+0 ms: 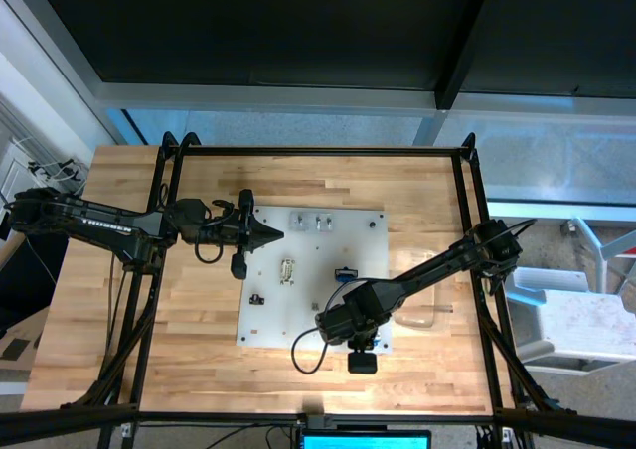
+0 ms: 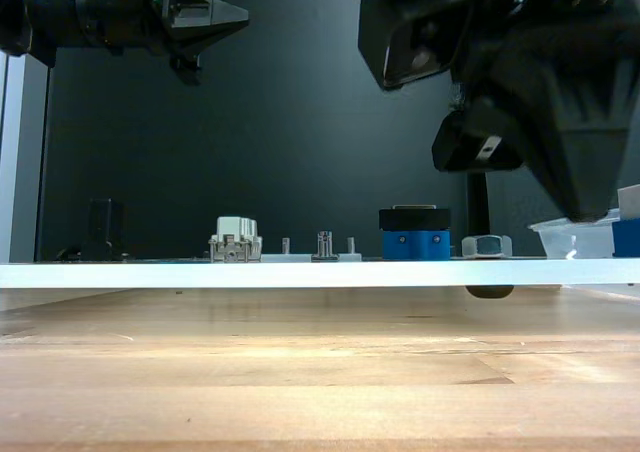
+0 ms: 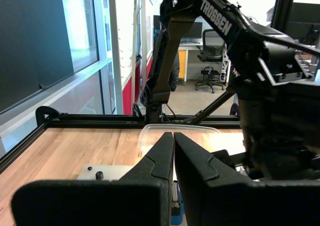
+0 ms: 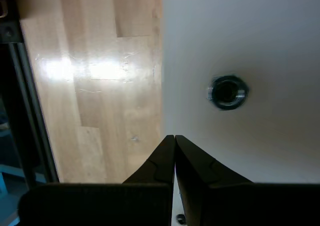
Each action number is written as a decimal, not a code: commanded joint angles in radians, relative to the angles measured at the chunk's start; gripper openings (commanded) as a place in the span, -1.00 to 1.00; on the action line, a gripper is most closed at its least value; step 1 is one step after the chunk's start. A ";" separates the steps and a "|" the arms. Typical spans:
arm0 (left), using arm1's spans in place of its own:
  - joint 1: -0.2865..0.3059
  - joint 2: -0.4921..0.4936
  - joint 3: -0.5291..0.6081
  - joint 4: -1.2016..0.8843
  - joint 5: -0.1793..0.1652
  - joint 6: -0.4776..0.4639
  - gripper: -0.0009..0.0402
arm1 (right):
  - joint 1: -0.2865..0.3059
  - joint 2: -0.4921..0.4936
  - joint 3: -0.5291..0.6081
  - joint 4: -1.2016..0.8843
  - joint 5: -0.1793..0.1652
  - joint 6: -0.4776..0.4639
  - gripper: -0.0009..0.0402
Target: Pick the M12 fastener and fasten on the M12 threads
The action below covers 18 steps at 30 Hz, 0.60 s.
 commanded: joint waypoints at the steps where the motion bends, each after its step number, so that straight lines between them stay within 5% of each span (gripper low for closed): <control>1: 0.000 0.000 0.000 0.000 0.000 0.000 -0.96 | 0.000 -0.015 0.030 -0.033 0.098 -0.001 -0.96; 6: 0.000 0.000 0.000 0.001 0.000 0.000 -0.96 | -0.002 -0.020 0.060 -0.069 0.261 0.002 -0.96; 18: 0.000 0.000 0.000 0.001 0.000 0.000 -0.96 | -0.005 0.035 0.049 -0.055 0.262 0.002 -0.96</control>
